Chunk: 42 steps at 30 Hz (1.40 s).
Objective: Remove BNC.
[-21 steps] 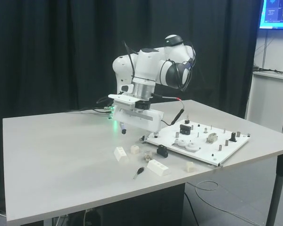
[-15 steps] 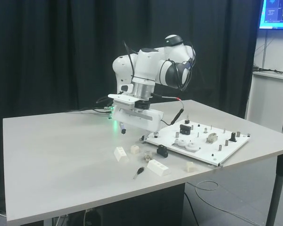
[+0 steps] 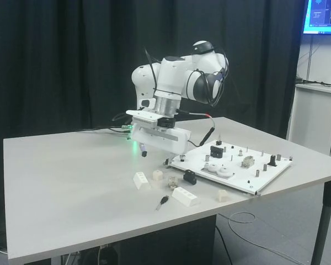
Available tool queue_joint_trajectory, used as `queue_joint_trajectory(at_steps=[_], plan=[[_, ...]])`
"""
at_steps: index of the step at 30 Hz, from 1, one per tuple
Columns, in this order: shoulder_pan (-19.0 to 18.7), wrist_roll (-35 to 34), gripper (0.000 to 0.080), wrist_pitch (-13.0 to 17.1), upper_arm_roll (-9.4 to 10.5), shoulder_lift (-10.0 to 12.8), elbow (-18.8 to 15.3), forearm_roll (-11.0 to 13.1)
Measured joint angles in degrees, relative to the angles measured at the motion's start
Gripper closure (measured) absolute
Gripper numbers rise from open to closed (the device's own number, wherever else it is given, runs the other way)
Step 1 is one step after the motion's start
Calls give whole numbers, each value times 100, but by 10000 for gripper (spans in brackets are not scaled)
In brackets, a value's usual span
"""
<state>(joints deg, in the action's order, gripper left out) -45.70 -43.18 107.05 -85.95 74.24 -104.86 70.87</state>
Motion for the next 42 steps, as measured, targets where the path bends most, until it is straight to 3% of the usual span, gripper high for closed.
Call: queue_joint_trajectory(at_steps=[42], plan=[[-69,-4,3,-10,-52,-15,126,67]])
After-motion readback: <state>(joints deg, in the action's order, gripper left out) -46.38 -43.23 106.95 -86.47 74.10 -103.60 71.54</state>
